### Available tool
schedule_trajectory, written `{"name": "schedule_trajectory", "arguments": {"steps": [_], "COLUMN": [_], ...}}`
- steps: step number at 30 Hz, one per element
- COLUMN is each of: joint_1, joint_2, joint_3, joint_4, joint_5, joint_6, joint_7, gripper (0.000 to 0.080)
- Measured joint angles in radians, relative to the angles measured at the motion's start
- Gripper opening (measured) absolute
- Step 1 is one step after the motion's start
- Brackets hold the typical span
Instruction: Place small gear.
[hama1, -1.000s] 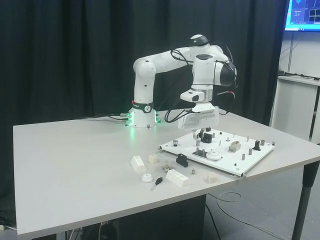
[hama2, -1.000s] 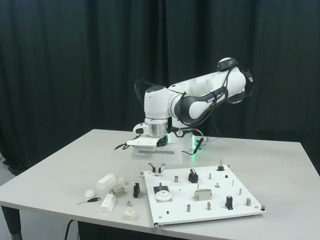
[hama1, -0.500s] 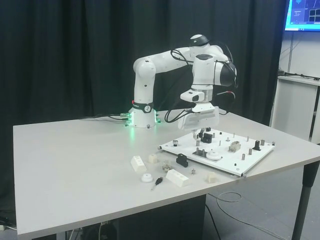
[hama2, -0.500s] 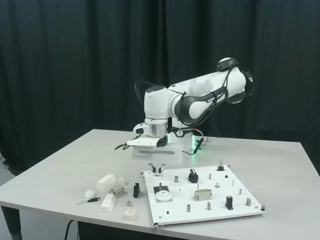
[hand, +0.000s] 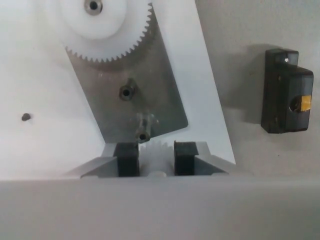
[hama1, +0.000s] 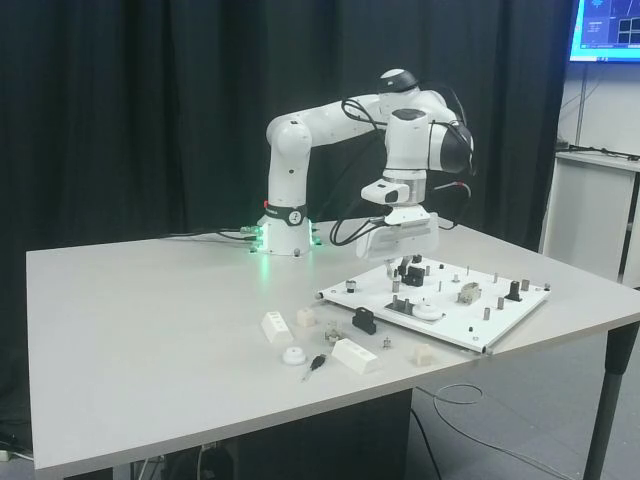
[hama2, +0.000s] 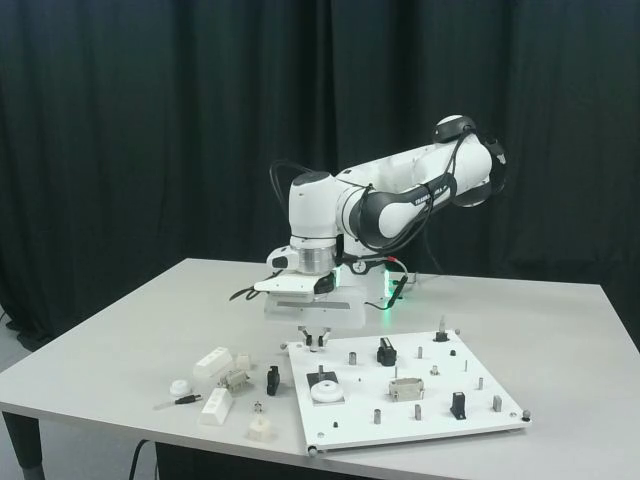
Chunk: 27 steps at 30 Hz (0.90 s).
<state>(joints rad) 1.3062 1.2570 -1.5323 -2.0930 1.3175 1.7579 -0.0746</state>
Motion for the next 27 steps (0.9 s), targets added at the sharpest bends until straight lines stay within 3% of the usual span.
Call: {"name": "schedule_trajectory", "arguments": {"steps": [14,27], "joint_1": [-0.045,-0.169], "joint_2": [0.007,0.011], "joint_3": [0.005,0.022], "joint_4": [0.000,0.035], "joint_5": [-0.005,-0.008], "joint_6": [0.065,0.110], "joint_7": [-0.002,-0.079], "gripper": [0.0147,0.0147]}}
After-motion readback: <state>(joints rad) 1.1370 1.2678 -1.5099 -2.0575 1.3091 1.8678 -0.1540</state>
